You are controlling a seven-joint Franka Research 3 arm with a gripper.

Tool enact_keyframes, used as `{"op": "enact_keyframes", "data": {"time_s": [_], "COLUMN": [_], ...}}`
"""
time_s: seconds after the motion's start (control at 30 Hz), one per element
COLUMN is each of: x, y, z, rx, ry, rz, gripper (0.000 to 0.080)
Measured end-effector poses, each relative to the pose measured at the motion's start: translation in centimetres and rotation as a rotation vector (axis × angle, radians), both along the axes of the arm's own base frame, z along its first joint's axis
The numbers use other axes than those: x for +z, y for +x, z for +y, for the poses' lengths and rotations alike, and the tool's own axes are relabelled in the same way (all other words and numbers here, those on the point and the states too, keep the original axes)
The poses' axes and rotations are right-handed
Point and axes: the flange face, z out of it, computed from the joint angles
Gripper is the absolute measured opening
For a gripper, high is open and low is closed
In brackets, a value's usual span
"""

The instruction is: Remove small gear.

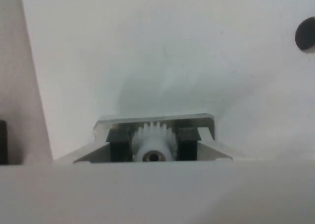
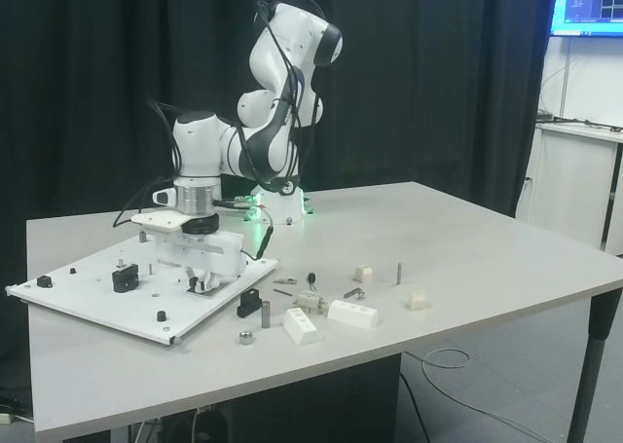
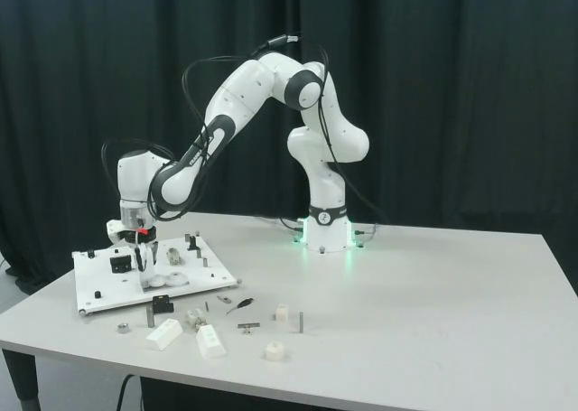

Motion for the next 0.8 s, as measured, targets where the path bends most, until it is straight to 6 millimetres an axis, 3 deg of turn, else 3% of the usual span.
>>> {"op": "enact_keyframes", "data": {"time_s": [0.2,0.5,0.8], "x": [0.02,0.04,0.08], "y": [-0.02,0.0,-0.03], "z": [-0.03,0.0,-0.03], "rx": [-0.06,0.009,-0.093], "ry": [0.003,0.0,0.004], "rz": [-0.002,0.0,-0.003], "gripper": [0.019,0.019,0.019]}}
